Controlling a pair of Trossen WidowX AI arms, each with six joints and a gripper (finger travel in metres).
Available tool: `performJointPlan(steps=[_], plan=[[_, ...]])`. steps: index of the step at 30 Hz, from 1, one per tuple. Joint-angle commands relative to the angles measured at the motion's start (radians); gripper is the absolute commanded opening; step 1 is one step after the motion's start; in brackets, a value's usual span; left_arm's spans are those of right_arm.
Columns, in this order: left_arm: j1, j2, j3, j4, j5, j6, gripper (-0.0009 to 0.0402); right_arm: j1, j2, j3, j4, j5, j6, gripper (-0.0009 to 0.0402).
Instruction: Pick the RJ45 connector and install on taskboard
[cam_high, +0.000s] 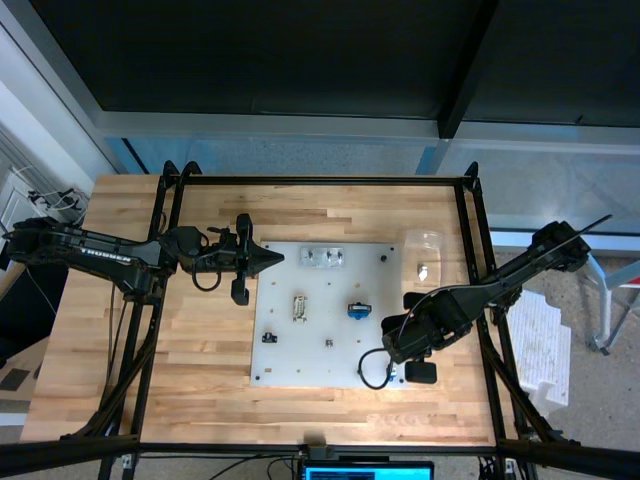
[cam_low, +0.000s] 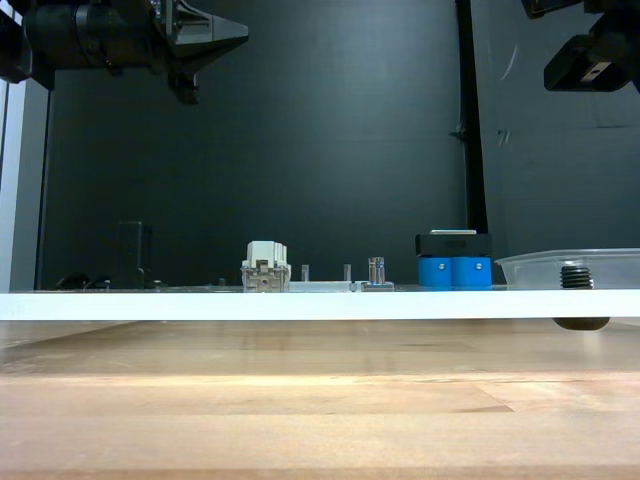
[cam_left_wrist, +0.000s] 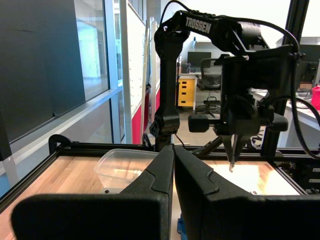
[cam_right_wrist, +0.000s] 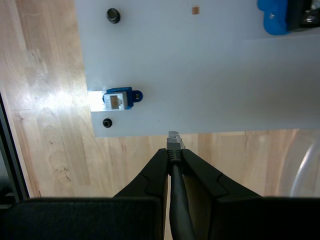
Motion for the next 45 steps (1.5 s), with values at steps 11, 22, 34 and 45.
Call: performJointPlan(steps=[11,22,34,45], plan=[[0.000,0.000,0.000,0.000,0.000,0.000,0.0000,0.050,0.095,0.064,0.048,0.002,0.010,0.0000],[0.000,0.000,0.000,0.000,0.000,0.000,0.0000,0.083,0.156,0.095,0.062,0.002,0.034,0.0000],[0.000,0.000,0.000,0.000,0.000,0.000,0.0000,0.088,0.190,0.096,0.091,0.004,0.037,0.0000],[0.000,0.000,0.000,0.000,0.000,0.000,0.0000,0.090,0.190,0.091,0.092,0.019,0.036,0.0000]])
